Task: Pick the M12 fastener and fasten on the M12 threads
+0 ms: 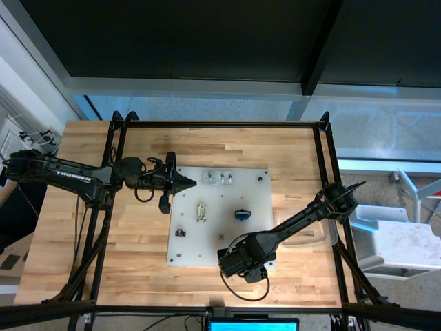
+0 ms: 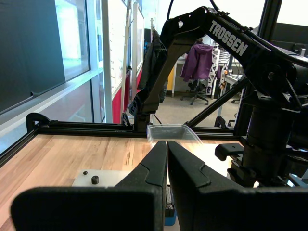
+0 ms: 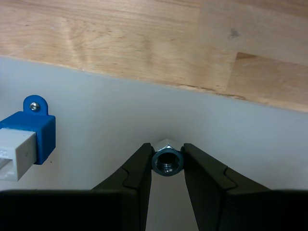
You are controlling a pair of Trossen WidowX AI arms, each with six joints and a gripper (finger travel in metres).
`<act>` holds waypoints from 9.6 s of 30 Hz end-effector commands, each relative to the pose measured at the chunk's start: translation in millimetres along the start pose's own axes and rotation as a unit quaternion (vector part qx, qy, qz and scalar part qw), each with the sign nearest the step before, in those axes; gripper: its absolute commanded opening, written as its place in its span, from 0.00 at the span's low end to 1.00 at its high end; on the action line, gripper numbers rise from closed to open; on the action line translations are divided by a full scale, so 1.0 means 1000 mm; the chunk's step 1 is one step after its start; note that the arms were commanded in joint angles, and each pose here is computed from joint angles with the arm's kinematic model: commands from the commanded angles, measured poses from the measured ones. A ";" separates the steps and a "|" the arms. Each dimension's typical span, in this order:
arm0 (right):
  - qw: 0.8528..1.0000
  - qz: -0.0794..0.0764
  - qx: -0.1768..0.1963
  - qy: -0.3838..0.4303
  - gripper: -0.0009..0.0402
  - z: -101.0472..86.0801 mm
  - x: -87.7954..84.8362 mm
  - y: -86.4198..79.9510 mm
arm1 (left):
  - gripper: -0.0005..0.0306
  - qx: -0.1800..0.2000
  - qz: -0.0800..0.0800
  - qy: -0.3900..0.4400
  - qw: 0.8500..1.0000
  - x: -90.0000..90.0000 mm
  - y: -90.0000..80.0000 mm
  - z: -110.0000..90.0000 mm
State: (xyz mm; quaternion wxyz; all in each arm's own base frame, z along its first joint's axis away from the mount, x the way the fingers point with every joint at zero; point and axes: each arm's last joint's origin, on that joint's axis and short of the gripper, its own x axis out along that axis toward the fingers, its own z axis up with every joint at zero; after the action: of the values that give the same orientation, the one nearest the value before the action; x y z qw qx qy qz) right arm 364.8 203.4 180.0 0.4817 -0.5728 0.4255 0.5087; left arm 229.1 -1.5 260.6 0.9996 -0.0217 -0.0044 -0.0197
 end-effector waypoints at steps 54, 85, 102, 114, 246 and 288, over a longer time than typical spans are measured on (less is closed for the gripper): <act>0.942 0.038 0.334 0.000 0.11 -0.009 0.010 -0.004 | 0.02 0.000 0.000 -0.001 1.000 0.000 0.000 0.000; 0.409 0.026 0.912 0.026 0.11 -0.010 0.009 -0.004 | 0.02 0.000 0.000 0.000 1.000 0.000 0.000 0.000; 0.047 0.015 0.998 0.034 0.11 -0.010 0.010 -0.004 | 0.02 0.000 0.000 0.000 1.000 0.000 0.000 0.000; -0.213 0.006 0.976 0.035 0.11 -0.010 0.009 -0.005 | 0.02 0.000 0.000 0.000 1.000 0.000 0.000 0.000; 0.054 -0.001 0.997 -0.061 0.40 -0.013 -0.062 0.006 | 0.02 0.000 0.000 0.000 1.000 0.000 0.000 0.000; 0.625 -0.029 0.779 -0.032 0.02 -0.010 -0.020 0.022 | 0.02 0.000 0.000 0.000 1.000 0.000 0.000 0.000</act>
State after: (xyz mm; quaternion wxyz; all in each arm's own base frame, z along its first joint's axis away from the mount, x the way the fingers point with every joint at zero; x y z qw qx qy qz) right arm 342.9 189.4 198.7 0.7744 0.0205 0.6323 -0.0082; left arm 229.1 -1.5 260.6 0.9996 -0.0218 -0.0041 -0.0195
